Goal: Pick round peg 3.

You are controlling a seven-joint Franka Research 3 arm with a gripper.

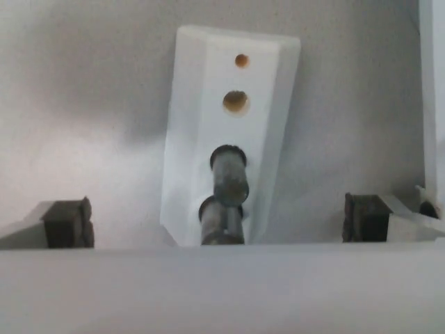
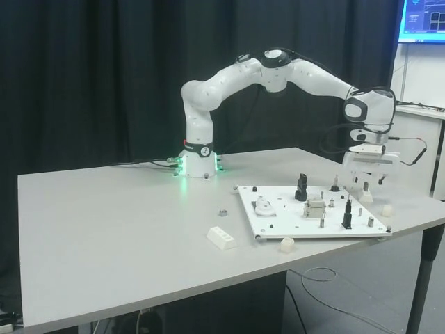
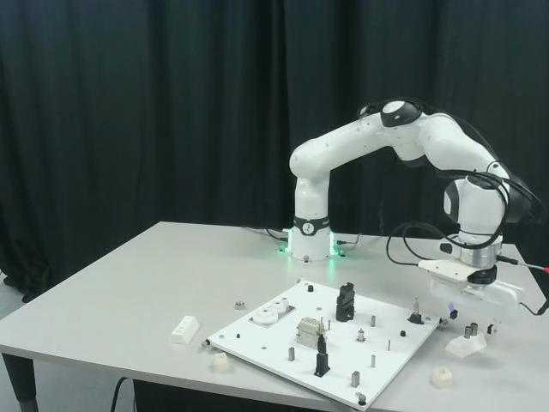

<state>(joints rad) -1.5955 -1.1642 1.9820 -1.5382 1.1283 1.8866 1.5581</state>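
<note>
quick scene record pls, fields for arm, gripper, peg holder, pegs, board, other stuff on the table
arm: white, reaching out beyond the far side of the board
gripper: open, fingers either side of the holder, nothing held
peg holder: white block with four holes in a row, on the grey table
pegs: two dark round pegs in the holder, the other two holes empty
board: white, carrying small parts
other: small white block lying off the board
</note>
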